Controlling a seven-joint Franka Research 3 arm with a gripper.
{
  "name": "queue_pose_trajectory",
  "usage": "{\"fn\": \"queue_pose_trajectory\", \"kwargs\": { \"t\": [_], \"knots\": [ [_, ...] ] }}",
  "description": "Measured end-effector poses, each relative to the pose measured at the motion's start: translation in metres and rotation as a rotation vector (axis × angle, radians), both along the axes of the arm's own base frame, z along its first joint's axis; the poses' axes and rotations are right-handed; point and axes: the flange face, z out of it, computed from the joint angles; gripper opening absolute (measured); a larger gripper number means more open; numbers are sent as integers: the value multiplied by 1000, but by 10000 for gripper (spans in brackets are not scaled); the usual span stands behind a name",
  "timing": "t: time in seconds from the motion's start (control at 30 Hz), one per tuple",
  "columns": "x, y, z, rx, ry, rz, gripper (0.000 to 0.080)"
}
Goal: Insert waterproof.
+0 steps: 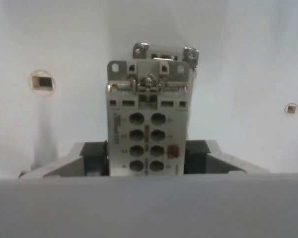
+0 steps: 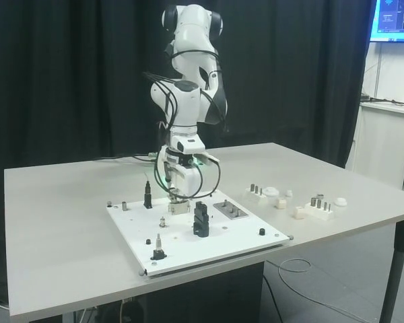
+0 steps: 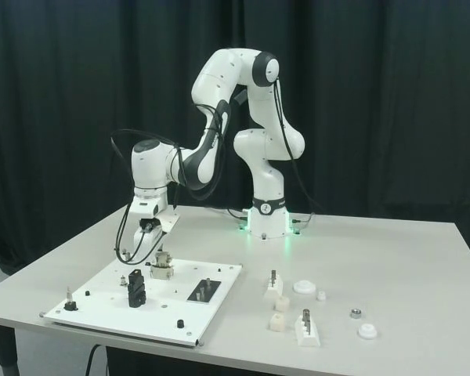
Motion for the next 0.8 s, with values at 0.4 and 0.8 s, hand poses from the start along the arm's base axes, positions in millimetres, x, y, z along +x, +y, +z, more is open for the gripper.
{"fn": "queue_pose_trajectory", "kwargs": {
  "t": [0.4,0.8],
  "knots": [
    [-7,1,12,22,-49,-38,323],
    [-13,8,4,-1,-126,0,323]
  ]
}}
